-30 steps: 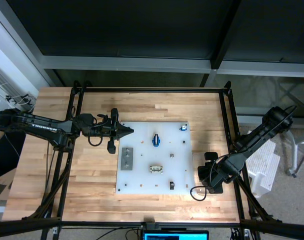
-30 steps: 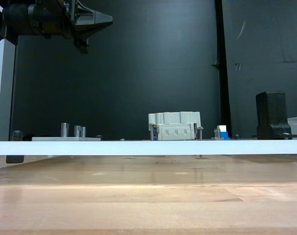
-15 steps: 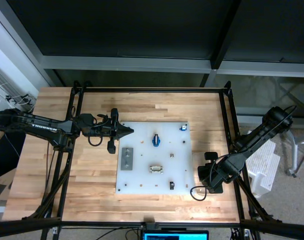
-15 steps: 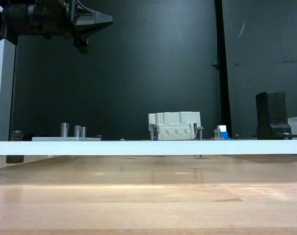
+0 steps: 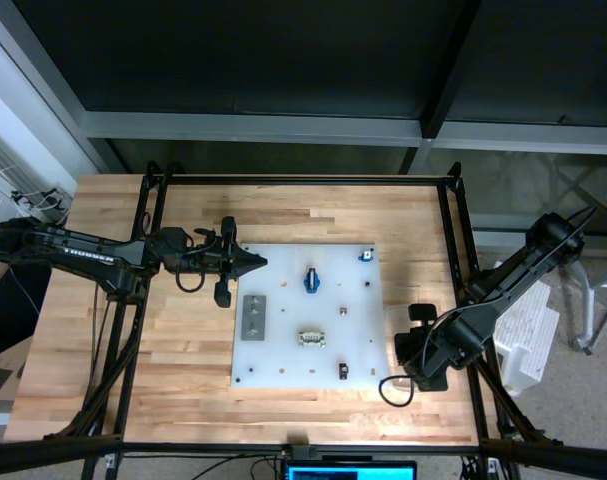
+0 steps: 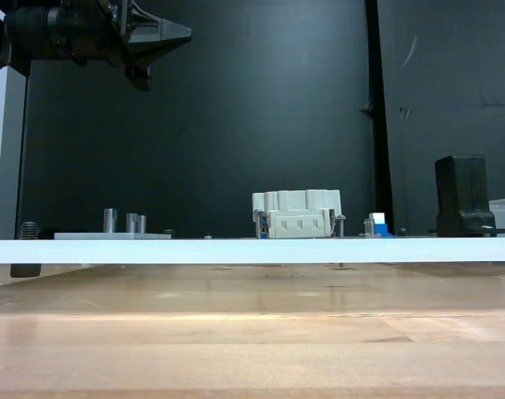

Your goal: Pick the 16mm bar and install on taskboard

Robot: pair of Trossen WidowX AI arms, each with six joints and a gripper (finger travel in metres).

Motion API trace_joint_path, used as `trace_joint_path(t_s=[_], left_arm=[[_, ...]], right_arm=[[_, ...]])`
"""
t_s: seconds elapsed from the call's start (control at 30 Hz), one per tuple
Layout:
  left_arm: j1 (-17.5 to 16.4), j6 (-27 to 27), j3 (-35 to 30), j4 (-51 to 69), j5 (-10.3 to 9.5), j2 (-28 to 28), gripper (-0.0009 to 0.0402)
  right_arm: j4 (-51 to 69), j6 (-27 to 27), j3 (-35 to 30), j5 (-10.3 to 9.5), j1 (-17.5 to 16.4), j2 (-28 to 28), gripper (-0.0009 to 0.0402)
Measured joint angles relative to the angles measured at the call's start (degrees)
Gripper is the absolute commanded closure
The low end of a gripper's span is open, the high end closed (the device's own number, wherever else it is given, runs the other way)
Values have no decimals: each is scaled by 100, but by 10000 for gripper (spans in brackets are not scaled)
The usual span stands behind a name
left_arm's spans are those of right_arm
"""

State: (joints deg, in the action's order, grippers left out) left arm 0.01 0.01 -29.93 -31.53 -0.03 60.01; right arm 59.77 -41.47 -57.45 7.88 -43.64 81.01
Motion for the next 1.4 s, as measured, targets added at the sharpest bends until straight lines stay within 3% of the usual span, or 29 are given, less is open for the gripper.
trace_joint_path(t_s=[0.17,0.57,0.87,1.4], left_arm=[[0,0,-2,0,0,-2,393],[0,2,-2,0,0,-2,393],[0,2,0,0,-2,-2,393],[0,2,-2,2,-2,-2,393]], right_arm=[[363,-22,-407,-2,2,90,381],[579,-22,-1307,2,15,887,382],[595,-20,-1978,4,232,1576,382],[516,-2,-2358,2,404,2111,382]])
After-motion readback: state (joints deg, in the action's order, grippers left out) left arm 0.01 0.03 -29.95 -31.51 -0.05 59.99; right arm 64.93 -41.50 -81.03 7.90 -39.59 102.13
